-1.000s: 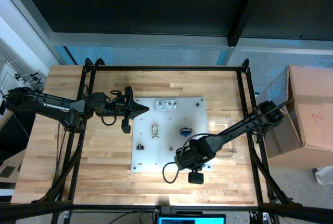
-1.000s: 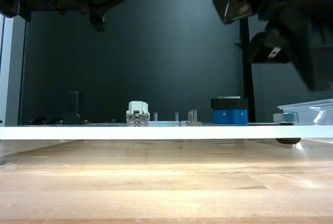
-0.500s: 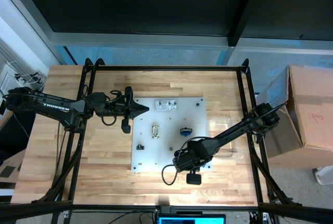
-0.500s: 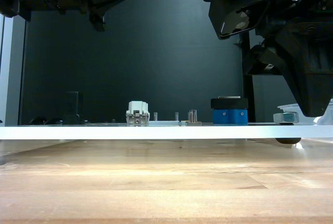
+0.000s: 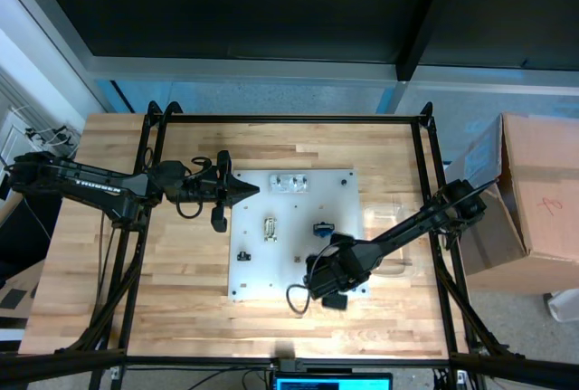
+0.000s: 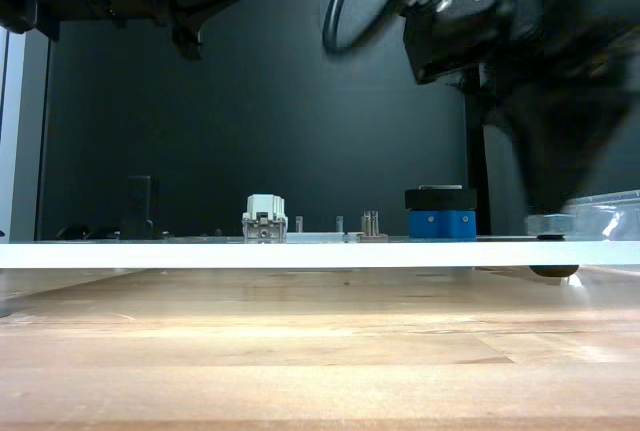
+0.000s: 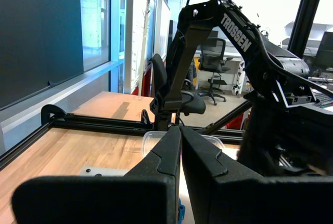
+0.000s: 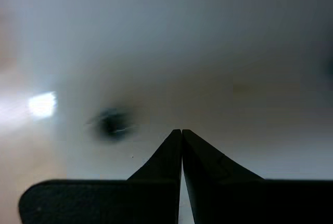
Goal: Unfasten the M12 nut and place it in the container
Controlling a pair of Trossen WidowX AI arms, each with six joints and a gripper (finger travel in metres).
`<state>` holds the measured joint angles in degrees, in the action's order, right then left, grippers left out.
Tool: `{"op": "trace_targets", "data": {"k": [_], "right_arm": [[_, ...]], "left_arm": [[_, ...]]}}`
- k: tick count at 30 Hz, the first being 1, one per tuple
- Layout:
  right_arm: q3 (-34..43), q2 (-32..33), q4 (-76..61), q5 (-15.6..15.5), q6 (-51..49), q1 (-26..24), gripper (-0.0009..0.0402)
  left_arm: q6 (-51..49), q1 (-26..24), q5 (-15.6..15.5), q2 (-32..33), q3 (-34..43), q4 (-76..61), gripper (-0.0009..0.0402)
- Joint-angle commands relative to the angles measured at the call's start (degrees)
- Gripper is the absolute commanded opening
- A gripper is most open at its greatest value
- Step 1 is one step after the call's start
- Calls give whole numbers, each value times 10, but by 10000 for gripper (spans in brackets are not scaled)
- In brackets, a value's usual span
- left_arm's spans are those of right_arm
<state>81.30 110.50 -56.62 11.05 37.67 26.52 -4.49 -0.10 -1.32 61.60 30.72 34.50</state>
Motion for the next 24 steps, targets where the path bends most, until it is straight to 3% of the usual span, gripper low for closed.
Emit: {"op": "trace_targets", "data": {"k": [1,6,13,19,24], "right_arm": [[3,-11,-6,-2,-6,0,0],[3,-15,-8,-46,-6,0,0],[3,-29,45,-200,-13,0,0],[2,-13,55,-194,-17,0,0],[2,7,67,-167,-17,0,0]], "left_arm": [[0,0,0,0,0,0,0],[0,0,0,0,0,0,0],[0,0,0,0,0,0,0],[0,0,0,0,0,0,0],[0,0,0,0,0,0,0]]}}
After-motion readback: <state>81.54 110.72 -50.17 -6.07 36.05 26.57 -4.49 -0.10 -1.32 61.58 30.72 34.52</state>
